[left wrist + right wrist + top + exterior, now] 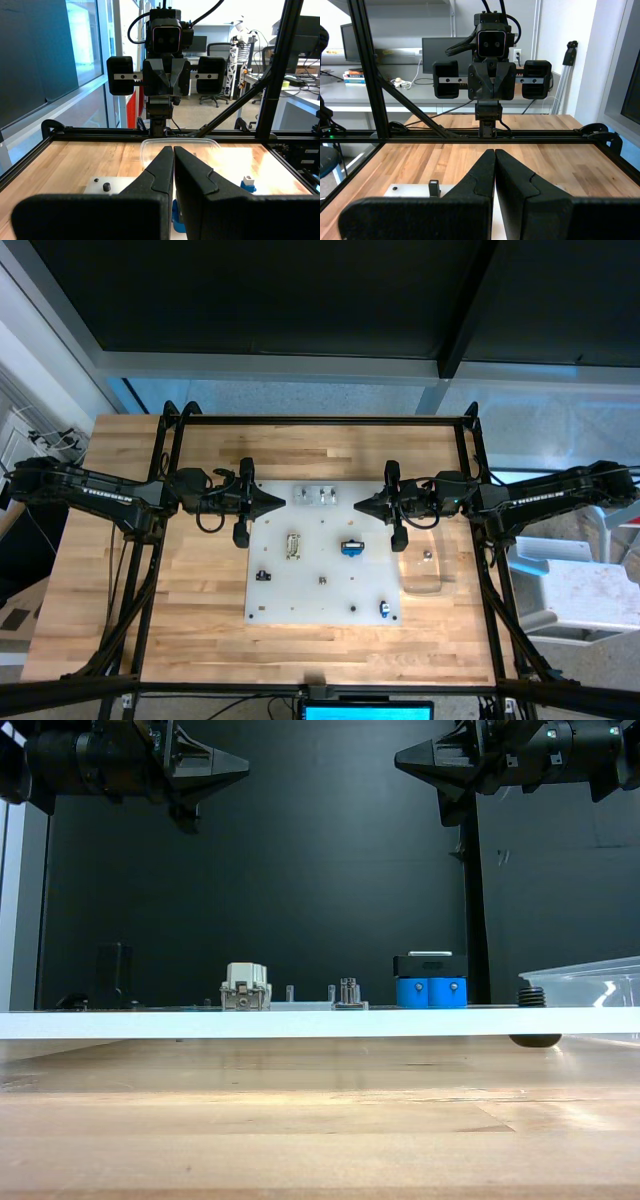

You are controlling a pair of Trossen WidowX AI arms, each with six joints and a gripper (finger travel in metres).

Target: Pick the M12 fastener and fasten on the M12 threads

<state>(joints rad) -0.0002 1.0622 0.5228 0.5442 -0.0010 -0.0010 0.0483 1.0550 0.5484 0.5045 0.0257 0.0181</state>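
Step in hand is judged as the very start: pick not yet begun. The M12 nut is seen lying in the clear tray, just off the white board's right edge, untouched. The stud at the board's near right edge is shown bare, ribs visible, no nut on it. L tool is held high over the board's far left edge, clenched, nothing gripped. R tool is held high over the board's far right part, likewise clenched & empty. Next move, as judged: R tool is better placed, being on the tray's side of the board. It must be released wide, lowered into the tray & centred over the nut. A fine pinch is called for, the nut being v. small.
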